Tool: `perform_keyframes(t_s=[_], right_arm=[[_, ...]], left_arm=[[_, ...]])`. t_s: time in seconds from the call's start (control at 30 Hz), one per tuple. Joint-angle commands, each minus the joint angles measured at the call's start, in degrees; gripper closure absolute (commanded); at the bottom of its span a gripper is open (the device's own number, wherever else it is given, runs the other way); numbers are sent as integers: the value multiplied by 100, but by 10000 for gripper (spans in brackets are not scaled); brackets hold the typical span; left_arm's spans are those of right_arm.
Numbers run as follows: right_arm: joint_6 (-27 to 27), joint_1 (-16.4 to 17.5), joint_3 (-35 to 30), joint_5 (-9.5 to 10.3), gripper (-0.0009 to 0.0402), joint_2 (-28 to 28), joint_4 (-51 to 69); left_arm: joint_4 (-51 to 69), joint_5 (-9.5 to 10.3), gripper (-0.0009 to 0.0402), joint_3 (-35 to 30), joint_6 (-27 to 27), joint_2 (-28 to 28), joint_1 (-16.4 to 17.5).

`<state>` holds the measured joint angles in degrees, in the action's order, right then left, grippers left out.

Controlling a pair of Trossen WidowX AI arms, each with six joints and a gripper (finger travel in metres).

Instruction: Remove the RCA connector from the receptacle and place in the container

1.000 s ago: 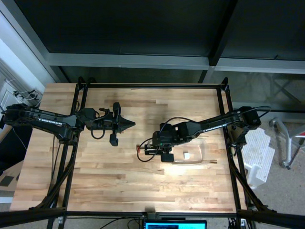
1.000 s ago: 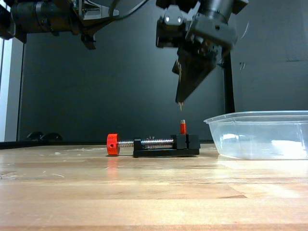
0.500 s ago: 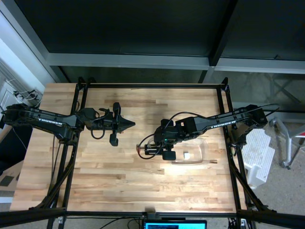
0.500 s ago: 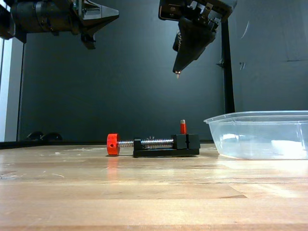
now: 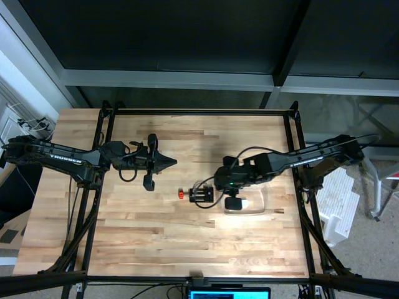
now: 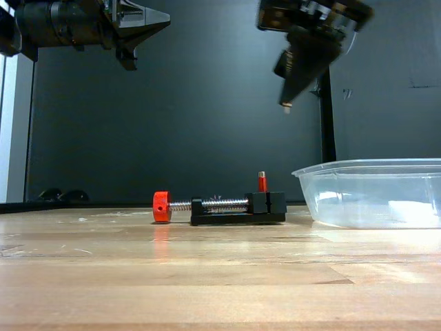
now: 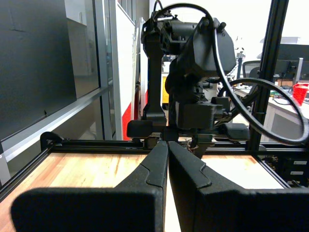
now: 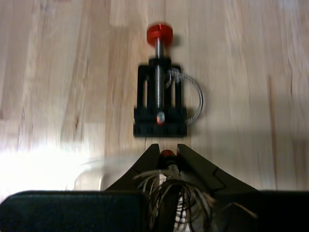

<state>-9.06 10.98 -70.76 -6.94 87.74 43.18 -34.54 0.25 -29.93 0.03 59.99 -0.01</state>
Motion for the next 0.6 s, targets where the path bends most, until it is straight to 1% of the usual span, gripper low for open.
perform_keyframes(t_s=[0.03,0.17,0.4,0.6], right_arm=[[-181,131,444,-127,389,-363,-55],[-407,214,970,-125,389,-800,-85],[-610,389,1779,-120,389,-1499,-74],[-820,584,2234,-103,389,-1801,-48]], left_arm=[[0,-2,393,-2,-2,2,2],[0,0,393,-2,-2,2,2],[0,-2,393,-2,-2,2,0],[0,0,393,-2,0,2,0]])
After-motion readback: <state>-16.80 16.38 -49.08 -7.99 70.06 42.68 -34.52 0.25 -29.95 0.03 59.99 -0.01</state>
